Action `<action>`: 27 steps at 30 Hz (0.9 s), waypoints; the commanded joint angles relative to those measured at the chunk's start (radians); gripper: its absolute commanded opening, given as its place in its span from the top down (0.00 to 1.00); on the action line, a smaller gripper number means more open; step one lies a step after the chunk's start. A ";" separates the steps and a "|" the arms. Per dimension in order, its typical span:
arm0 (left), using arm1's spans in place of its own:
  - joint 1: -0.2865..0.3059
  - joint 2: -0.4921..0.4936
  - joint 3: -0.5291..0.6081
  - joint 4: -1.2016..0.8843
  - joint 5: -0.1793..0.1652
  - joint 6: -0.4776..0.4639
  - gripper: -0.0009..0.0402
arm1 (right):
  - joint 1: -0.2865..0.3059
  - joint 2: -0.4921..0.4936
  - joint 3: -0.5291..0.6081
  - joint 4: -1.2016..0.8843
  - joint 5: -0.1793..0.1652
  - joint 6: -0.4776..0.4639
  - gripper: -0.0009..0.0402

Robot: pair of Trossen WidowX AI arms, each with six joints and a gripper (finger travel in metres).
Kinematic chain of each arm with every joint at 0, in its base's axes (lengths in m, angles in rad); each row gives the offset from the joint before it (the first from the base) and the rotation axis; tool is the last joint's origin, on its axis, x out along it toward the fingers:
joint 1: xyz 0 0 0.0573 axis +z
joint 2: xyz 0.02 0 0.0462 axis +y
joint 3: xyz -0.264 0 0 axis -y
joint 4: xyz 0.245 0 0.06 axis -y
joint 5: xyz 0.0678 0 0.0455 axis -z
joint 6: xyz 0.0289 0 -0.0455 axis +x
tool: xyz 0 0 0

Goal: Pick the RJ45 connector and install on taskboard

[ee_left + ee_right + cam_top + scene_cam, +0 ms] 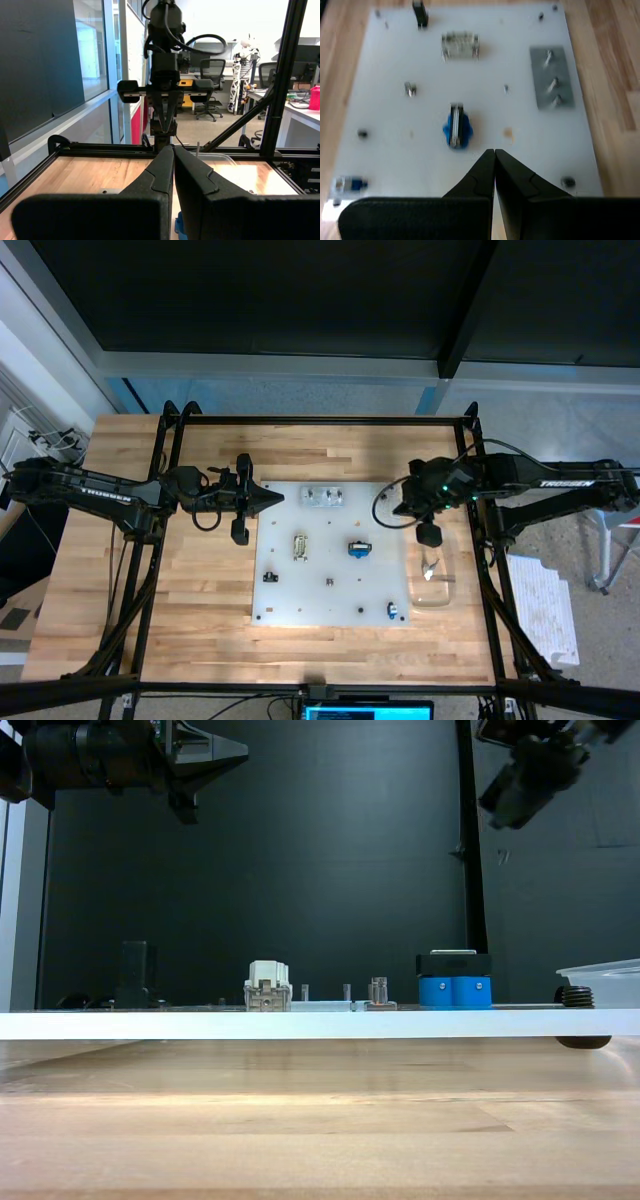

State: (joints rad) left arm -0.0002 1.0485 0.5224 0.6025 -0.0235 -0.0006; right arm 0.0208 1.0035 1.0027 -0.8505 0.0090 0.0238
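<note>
At your far left, the left gripper (pixel 276 500) hangs high over the left edge of the taskboard (pixel 300 595), its fingers pressed together on nothing. Move right across the white panel and you find the right gripper (pixel 494 152) raised near the board's right edge, fingers likewise closed and empty. Furthest right, the RJ45 connector (pixel 429 570) lies in the clear tray (pixel 445 592) just beside the board. It is a tiny whitish, translucent speck, too small for detail.

A pale wooden plank tabletop (pixel 200 625) sits inside a black metal frame (pixel 320 421). Beyond stand a black swivel office chair (pixel 212 72), tall glass window panes (pixel 90 50) and grey floor (pixel 215 132).
</note>
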 commanded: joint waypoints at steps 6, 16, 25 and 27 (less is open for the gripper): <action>0.000 0.000 0.000 0.000 0.000 0.000 0.98 | 0.056 -0.055 0.015 -0.179 0.010 0.024 0.98; 0.000 0.000 0.000 0.000 0.000 0.000 0.98 | 0.161 -0.111 0.014 -0.410 0.071 0.077 0.98; 0.000 0.000 0.000 0.000 0.000 0.000 0.98 | 0.333 -0.134 -0.004 -0.507 0.079 0.215 0.98; 0.000 0.000 0.000 0.000 0.000 0.000 0.98 | 0.369 -0.139 -0.014 -0.507 0.079 0.252 0.98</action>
State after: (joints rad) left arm -0.0002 1.0485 0.5224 0.6025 -0.0235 -0.0002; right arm 0.3687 0.8669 0.9966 -1.3575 0.0872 0.2535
